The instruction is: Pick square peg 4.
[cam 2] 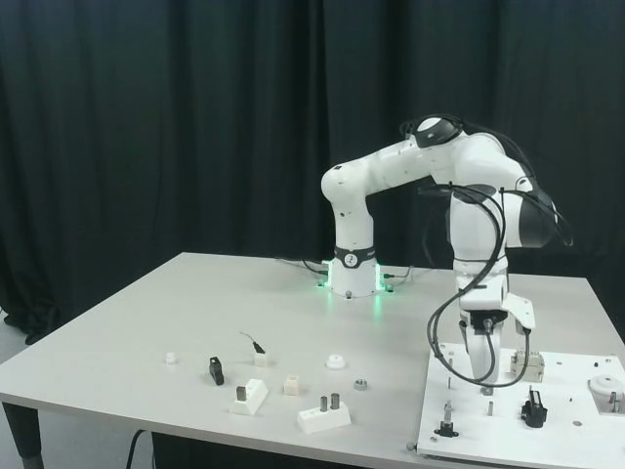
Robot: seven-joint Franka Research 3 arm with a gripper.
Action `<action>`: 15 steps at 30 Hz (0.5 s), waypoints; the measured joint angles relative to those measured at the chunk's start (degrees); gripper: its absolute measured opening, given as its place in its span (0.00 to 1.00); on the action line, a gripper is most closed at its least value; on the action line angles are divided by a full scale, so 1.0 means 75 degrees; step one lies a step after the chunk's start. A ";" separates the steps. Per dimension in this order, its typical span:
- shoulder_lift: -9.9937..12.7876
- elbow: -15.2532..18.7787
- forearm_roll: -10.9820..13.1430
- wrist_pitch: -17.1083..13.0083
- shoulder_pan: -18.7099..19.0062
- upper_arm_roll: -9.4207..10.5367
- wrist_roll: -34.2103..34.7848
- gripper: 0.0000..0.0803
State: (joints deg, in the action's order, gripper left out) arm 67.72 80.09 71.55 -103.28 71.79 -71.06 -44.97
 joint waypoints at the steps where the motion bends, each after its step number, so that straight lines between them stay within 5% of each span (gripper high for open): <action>1: -0.0020 -0.0002 -0.0025 0.0031 0.0000 -0.0021 0.0008 0.97; 15: -0.0057 -0.0060 -0.0044 0.0345 0.0005 -0.0292 0.0252 1.00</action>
State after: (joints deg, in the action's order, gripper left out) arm 67.29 79.64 71.23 -100.69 71.83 -73.25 -43.08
